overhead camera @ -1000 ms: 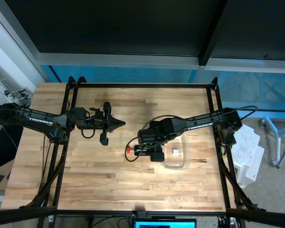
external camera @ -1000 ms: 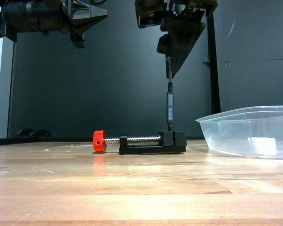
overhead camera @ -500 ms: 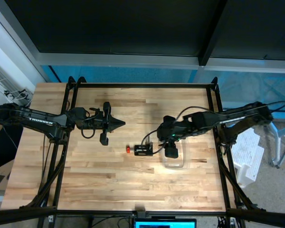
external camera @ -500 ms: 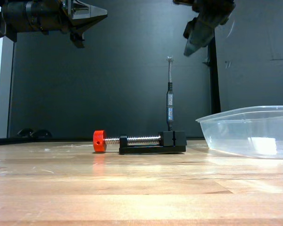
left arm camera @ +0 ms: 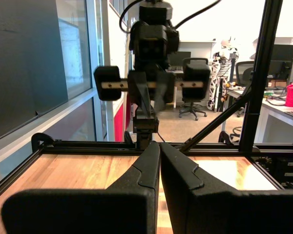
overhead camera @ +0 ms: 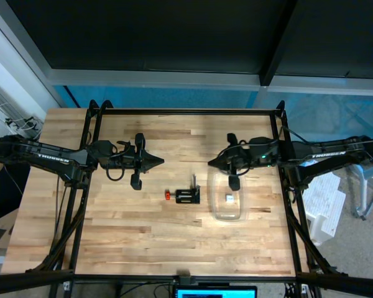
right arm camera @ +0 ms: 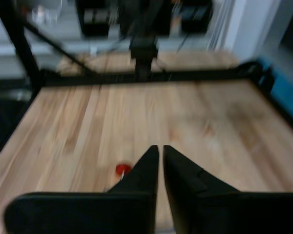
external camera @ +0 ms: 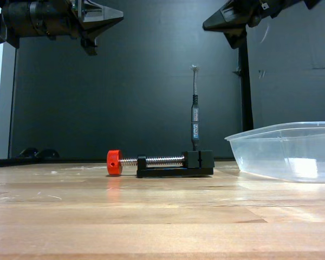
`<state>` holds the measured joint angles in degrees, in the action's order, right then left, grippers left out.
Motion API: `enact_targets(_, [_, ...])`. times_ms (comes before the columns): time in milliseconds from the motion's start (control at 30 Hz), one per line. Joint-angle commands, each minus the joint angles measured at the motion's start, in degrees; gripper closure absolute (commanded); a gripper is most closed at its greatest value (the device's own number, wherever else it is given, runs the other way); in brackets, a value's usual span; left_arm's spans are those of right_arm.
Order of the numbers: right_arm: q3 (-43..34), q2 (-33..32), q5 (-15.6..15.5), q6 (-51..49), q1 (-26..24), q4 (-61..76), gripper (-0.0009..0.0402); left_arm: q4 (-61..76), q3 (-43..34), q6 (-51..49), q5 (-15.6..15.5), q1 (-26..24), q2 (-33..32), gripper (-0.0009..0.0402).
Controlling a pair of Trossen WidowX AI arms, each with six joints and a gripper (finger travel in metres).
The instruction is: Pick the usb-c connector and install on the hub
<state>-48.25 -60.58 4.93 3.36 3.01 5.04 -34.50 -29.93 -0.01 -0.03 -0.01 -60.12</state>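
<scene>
The usb-c connector (external camera: 195, 123) stands upright with its lower end in the black hub block (external camera: 199, 161), and its short cable (overhead camera: 194, 182) points straight up. No gripper holds it. The block sits in a small clamp with a red knob (external camera: 114, 162), also visible as the red knob (right arm camera: 122, 169) in the right wrist view. My right gripper (overhead camera: 211, 164) hangs high, up and to the right of the connector, with its fingers (right arm camera: 149, 163) shut on nothing. My left gripper (overhead camera: 160, 162) hovers left of the clamp, fingers (left arm camera: 149, 161) pressed together and empty.
A clear plastic tub (overhead camera: 228, 200) sits just right of the clamp, with a small pale piece (overhead camera: 229, 198) inside. Black frame rails (overhead camera: 186, 112) run along the table's back and sides. Bare wood (overhead camera: 143, 242) lies toward the near edge.
My right gripper let go of the connector's cable, rose, drew back to the right and shut. The connector stays upright in the block. The left arm has not moved.
</scene>
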Motion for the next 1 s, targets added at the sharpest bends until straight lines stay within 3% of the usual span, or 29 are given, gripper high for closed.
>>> enact_targets(33, [4.4,3.7,0.0,-0.9,-0.9,-6.8,0.0387,0.0,0.0,0.0,0.0,0.0,0.0,0.0393])
enact_targets(333, [14.0,8.0,-1.1,-2.1,-1.4,-23.2,0.0394,0.0,0.0,0.0,0.0,0.0,0.0,0.0393])
enact_targets(1000, [14.4,8.1,-1.6,-2.4,-1.4,-21.4,0.0393,0.0,0.0,0.0,0.0,0.0,0.0,0.0393])
